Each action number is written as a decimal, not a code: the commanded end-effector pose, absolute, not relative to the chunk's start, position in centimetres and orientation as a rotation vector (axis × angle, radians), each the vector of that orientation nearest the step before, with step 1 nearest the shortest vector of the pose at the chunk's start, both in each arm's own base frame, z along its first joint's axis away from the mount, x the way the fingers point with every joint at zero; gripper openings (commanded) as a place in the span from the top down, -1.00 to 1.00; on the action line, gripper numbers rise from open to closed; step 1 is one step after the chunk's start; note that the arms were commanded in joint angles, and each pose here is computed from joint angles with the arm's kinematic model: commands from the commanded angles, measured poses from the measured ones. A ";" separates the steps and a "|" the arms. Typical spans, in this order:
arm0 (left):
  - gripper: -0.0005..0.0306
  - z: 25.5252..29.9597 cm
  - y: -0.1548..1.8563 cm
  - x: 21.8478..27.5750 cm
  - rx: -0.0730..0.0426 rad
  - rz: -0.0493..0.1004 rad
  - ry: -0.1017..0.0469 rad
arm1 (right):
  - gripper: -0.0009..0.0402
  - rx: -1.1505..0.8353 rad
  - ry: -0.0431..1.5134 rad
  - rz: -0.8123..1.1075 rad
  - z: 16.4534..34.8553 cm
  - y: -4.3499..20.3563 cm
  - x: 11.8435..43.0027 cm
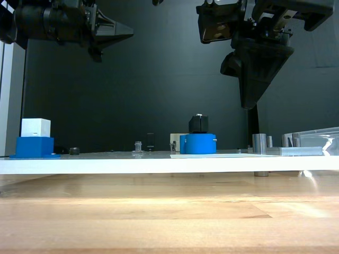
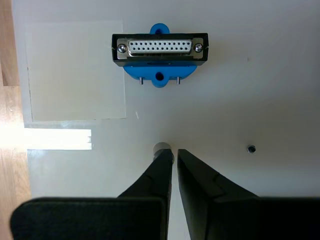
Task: Remove the 16mm cylinder and place in the container
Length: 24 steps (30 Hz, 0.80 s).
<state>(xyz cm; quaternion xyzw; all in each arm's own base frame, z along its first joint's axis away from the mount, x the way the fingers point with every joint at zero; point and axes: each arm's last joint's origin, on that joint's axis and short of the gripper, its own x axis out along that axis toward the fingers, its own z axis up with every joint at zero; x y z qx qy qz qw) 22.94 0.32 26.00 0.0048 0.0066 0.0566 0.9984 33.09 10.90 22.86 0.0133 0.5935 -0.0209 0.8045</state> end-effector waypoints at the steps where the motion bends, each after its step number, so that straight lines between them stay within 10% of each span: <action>1: 0.96 26.01 0.33 22.95 0.010 0.113 0.013 | 0.78 0.030 1.272 -0.045 22.8 10.9 33.1; 24: 0.97 26.01 0.32 22.95 0.010 0.113 0.013 | -0.13 0.030 1.310 -0.039 22.5 10.8 32.8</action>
